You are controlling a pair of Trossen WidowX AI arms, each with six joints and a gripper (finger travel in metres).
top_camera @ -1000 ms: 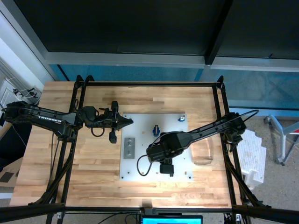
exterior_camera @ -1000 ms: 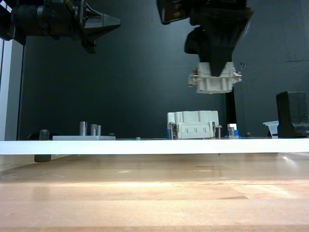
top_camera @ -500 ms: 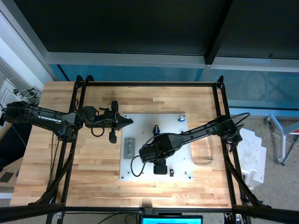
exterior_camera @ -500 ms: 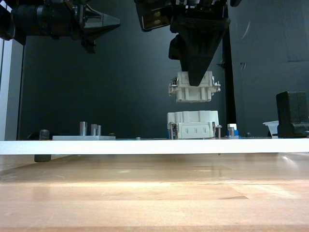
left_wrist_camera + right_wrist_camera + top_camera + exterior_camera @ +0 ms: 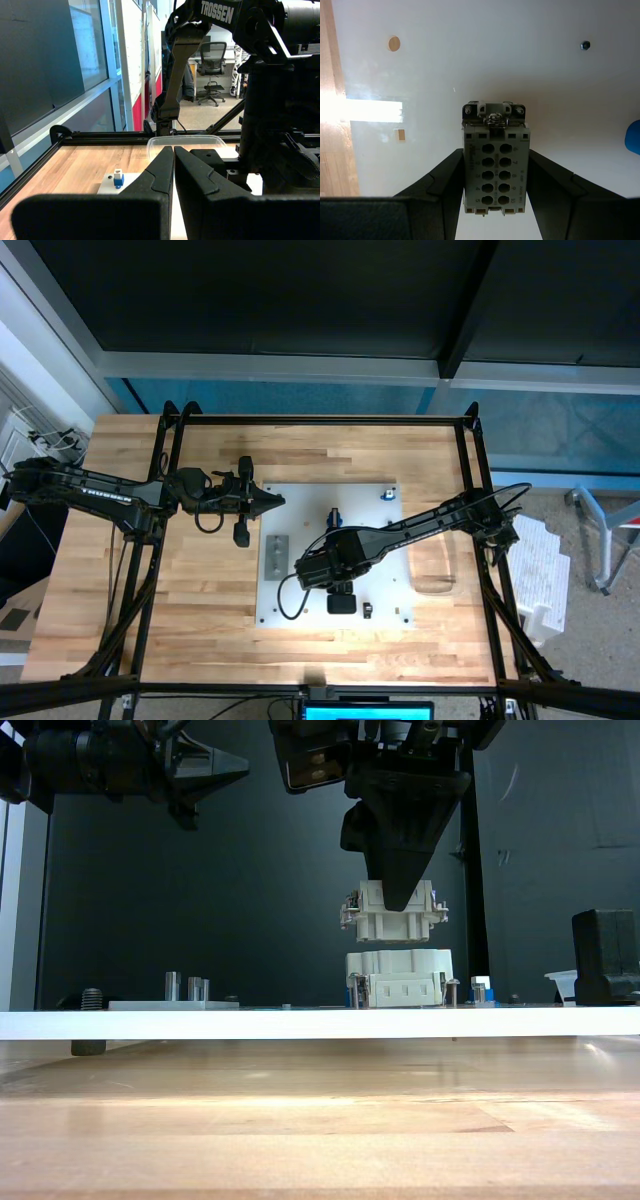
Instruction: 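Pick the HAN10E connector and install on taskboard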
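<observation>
Right gripper [image 5: 401, 903] pinching HAN10E connector [image 5: 372, 925], hovering just above beige socket [image 5: 400, 978] by taskboard [image 5: 200, 1023] near edge, left gripper [image 5: 274, 501] pressed together, hanging over its far-left corner.

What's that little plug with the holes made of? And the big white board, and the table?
HAN10E connector, clamped in the right gripper above the taskboard: matte beige body, probably plastic; shiny screws look metal. Taskboard: smooth white sheet with a glare patch, plastic or painted metal, can't tell. Table: wood, visible plank grain. The left gripper hangs shut near the board's far-left corner.
</observation>
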